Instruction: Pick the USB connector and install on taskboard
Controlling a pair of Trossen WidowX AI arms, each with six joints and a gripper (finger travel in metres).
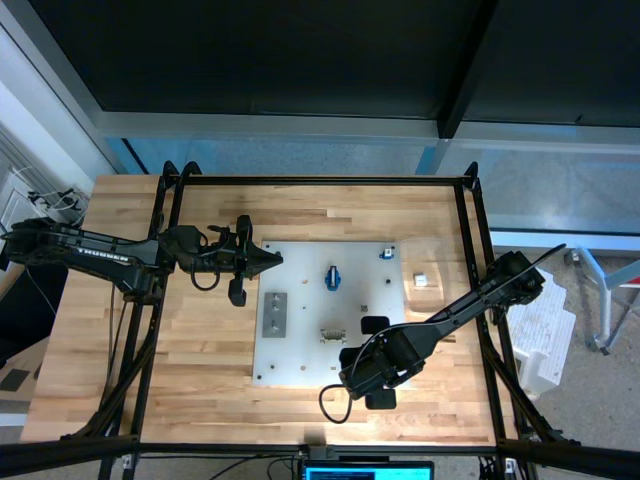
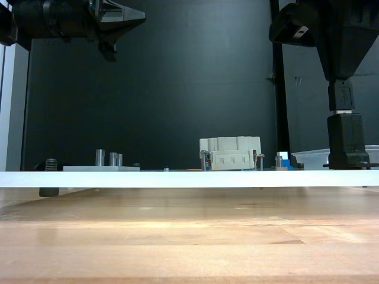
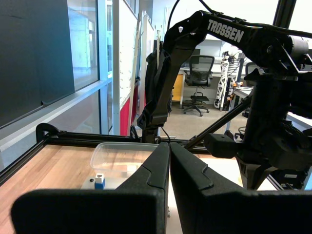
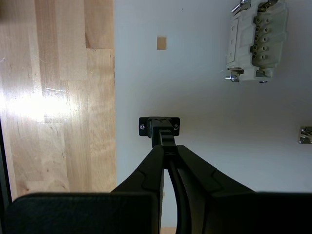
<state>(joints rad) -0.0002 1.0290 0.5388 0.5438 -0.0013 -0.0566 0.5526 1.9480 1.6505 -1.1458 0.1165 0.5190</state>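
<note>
Just under the right gripper [image 4: 166, 148], clamped on the plug [image 2: 341, 96], the plug's metal tip sits at the black socket [image 2: 346, 142] on the board [image 2: 177, 178]. Press straight down, plug upright; tilt could jam it. Well away, the left gripper [image 3: 169, 151] hangs idle, fingers together.

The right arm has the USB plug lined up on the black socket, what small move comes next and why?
Probably press straight down a little: the right gripper holds the USB connector upright in line with the black socket on the taskboard, and bare metal shows between them. The left gripper sits shut over the board's left edge.
</note>
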